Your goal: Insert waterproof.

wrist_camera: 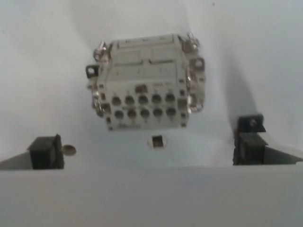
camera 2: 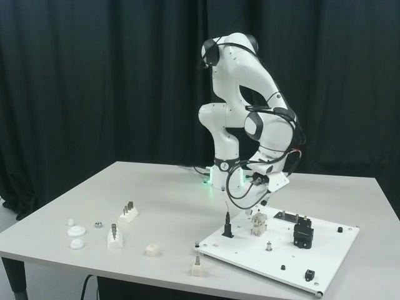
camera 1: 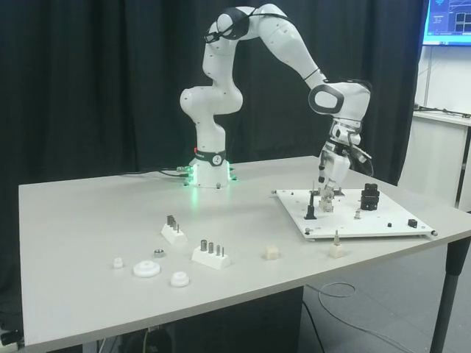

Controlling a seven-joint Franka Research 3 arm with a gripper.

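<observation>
Waterproof connector [wrist_camera: 146, 82]: a white-grey multi-pin block on the white board, directly under my wrist. In the wrist view it shows two rows of five round sockets, ten in all, on the face turned towards the camera.
Long axis: the socket rows run across the line of my two fingers, along the block's longer side; metal latch tabs stick out at both short ends.
Where it sits: in the second room view the connector [camera 2: 259, 224] stands upright near the middle of the board, with a black post [camera 2: 227, 226] at its 9 o'clock and a black block [camera 2: 303, 235] at its 3 o'clock.
My gripper [wrist_camera: 149, 151]: my two black fingertips [wrist_camera: 46, 152] stand wide apart, one on each side of the connector, touching nothing and holding nothing.
Height: I hover above the connector, clear of it.
White board [camera 2: 331, 250]: carries the connector, the post, the black block and a few small black studs.
Grey table [camera 1: 88, 213]: loose white holders with pins [camera 1: 211, 254], a white gear [camera 1: 146, 269] and small white blocks lie well apart from the board, towards 9 o'clock in the first room view.
</observation>
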